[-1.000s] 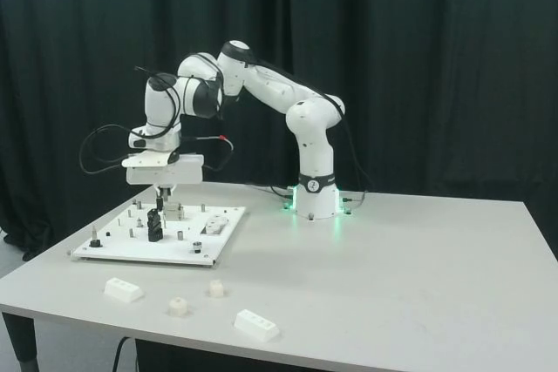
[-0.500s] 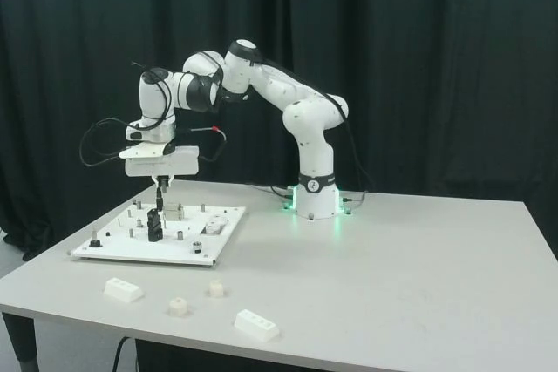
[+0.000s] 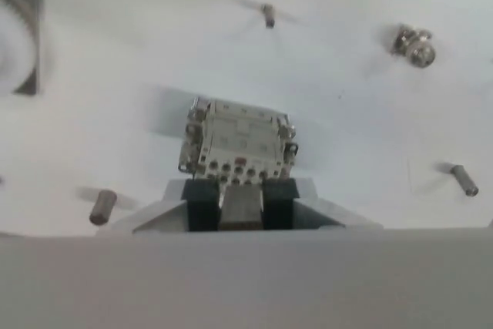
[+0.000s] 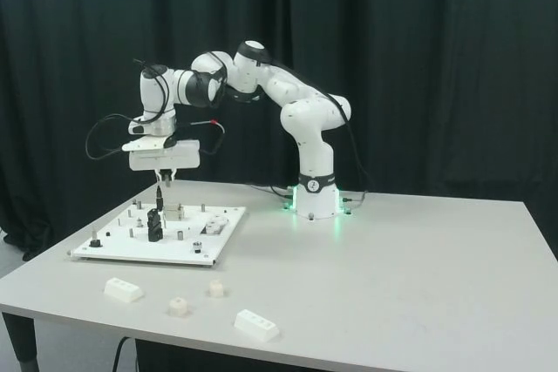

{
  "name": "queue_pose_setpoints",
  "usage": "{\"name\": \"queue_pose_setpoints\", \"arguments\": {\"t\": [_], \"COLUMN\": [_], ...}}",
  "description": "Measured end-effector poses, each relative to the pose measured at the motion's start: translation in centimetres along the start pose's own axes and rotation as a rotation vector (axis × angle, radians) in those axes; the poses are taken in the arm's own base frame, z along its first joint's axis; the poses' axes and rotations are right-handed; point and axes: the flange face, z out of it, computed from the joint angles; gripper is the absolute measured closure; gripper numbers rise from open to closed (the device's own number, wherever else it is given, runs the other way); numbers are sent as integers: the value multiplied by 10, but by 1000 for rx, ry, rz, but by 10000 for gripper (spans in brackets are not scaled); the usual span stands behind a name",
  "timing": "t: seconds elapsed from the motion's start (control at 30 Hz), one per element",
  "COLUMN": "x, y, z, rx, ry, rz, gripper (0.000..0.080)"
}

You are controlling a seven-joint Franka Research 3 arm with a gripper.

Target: Insert square peg 3.

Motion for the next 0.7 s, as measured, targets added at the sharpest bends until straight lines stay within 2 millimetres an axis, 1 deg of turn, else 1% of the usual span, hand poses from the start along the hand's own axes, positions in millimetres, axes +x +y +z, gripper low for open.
{"name": "queue_pose_setpoints", "arguments": {"t": [0.3, 0.5, 0.7], "x": [-17, -27, -39], "y": [21, 37, 55], "z": [7, 13, 18], "rx": [19, 24, 30], "ry": [-7, -12, -17], "rz": [-71, -260, -317], "gripper": [689, 689, 689]}}
